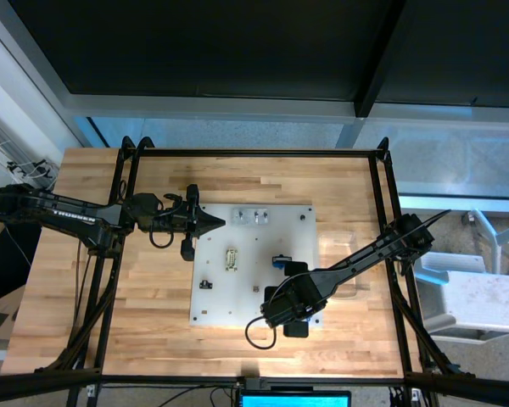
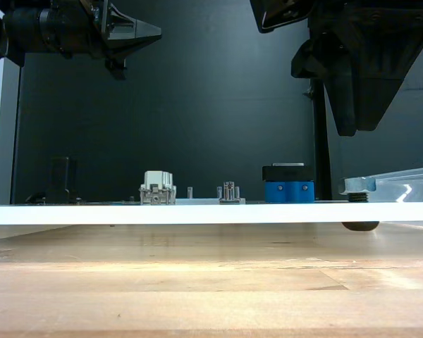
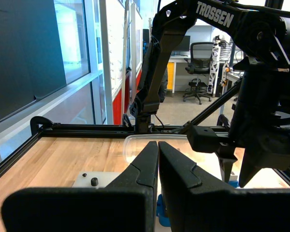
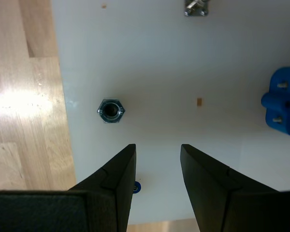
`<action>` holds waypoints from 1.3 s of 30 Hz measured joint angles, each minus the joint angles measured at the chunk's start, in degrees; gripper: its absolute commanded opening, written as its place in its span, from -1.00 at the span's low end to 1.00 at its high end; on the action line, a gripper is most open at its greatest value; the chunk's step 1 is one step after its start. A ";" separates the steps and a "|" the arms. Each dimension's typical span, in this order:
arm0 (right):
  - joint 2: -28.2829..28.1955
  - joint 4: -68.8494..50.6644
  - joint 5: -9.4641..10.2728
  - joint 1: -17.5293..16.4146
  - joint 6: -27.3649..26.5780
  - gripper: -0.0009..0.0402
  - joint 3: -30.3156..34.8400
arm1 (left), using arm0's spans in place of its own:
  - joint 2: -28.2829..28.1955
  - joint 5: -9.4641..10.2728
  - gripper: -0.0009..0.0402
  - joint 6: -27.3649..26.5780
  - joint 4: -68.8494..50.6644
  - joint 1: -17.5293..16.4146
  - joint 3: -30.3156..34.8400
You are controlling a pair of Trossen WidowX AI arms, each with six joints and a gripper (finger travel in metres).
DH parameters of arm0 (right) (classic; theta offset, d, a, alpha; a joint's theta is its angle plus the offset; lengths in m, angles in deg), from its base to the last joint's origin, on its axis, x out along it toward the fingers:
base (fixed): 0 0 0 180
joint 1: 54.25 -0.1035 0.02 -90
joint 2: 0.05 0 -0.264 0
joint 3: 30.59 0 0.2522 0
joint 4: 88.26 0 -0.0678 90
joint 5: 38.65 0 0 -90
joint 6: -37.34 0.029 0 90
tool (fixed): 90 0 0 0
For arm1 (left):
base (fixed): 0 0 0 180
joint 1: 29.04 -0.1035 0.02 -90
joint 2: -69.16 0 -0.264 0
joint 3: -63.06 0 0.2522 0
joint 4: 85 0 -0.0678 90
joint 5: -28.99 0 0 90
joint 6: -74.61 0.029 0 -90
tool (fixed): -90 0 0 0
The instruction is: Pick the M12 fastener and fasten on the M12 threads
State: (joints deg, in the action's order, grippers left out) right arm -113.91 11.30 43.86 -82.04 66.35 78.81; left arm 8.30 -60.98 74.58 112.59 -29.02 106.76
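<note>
The left gripper (image 1: 210,221) is held above the far left edge of the white board (image 1: 237,292), which is laid on the worktop (image 1: 110,297). Its jaws are clenched together, and nothing is grasped between them. Further right, the M12 fastener (image 4: 110,110) is seen seated on the M12 threads (image 2: 357,198), near the near right edge of the board; some ribs are shown uncovered beneath it. The right gripper (image 4: 157,147) is held high above this place. Its jaws are released and parted, and the fastener is not touched by them.
</note>
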 measured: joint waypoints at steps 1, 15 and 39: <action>0.00 0.04 0.00 0.00 -0.96 -0.35 0.00 | 0.00 0.00 -0.96 0.00 0.02 0.00 0.00; 0.00 4.15 5.14 1.44 -8.50 -0.97 -0.02 | 0.00 0.02 -0.96 0.00 0.00 0.00 0.02; -0.94 12.04 9.05 2.80 -4.85 -0.96 -6.95 | 0.00 0.02 -0.96 -0.02 0.02 0.00 0.02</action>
State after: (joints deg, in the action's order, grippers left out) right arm -114.85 23.35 52.91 -79.24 61.50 71.86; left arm 8.30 -60.96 74.56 112.61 -29.02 106.78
